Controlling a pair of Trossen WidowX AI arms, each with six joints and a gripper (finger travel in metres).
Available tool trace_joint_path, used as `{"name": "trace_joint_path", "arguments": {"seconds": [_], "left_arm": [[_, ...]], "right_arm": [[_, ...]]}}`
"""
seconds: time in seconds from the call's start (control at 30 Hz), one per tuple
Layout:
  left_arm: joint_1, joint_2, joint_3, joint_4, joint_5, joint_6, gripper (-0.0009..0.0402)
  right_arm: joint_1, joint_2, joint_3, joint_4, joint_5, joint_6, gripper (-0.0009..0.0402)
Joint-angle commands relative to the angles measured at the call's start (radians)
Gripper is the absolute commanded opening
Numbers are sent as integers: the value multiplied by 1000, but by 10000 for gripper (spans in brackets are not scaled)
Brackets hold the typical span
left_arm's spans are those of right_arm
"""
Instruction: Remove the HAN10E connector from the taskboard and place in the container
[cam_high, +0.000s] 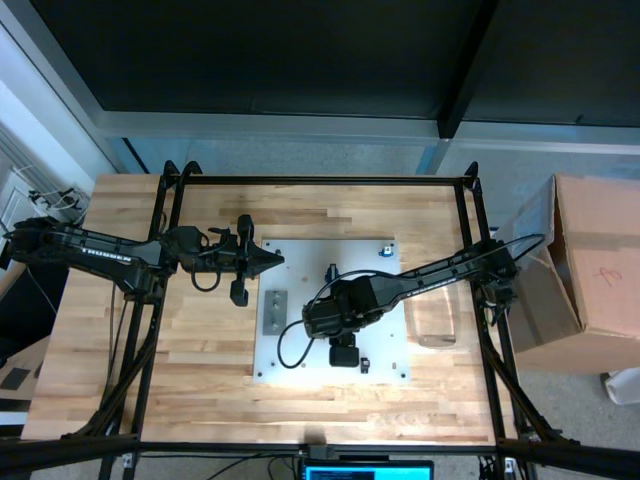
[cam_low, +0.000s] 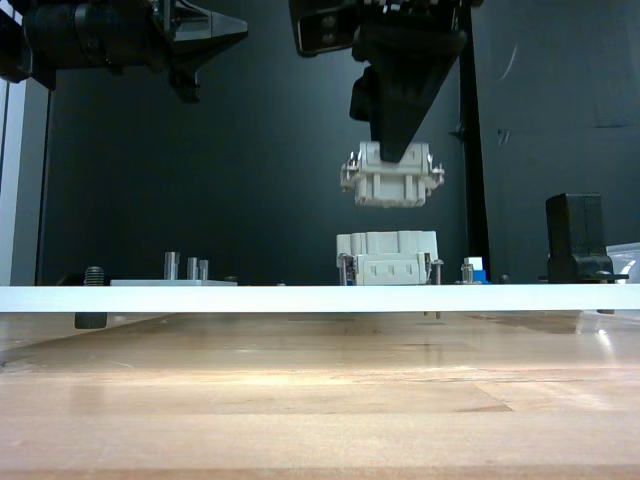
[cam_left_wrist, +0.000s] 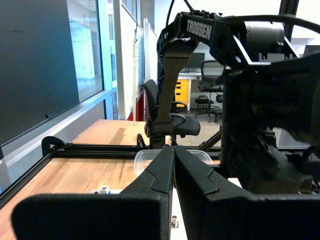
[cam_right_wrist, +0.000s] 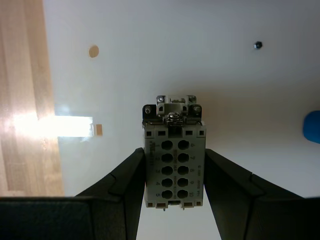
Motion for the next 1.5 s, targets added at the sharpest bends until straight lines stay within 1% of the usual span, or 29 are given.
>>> {"name": "trace_joint_path", "arguments": {"seconds": [0.03,0.37,0.47,0.67,0.93,1.23,1.37,1.5], "left_arm": [[0,0,0,0,0,0,0],[0,0,0,0,0,0,0],[0,0,0,0,0,0,0],[0,0,0,0,0,0,0],[0,0,0,0,0,0,0],[0,0,0,0,0,0,0],[0,0,0,0,0,0,0],[0,0,0,0,0,0,0]], "right_arm": [[-2,-33,0,-6,6,-3,13],[2,-75,-5,-55,7,1,13],[12,-107,-40,-55,18,1,14],[39,-228,-192,-54,17,9,13],[83,-463,-469,-48,15,52,14],[126,-723,-747,-49,13,105,14],[137,-826,-848,-48,12,145,13],[140,-887,-921,-47,10,167,14]]}}
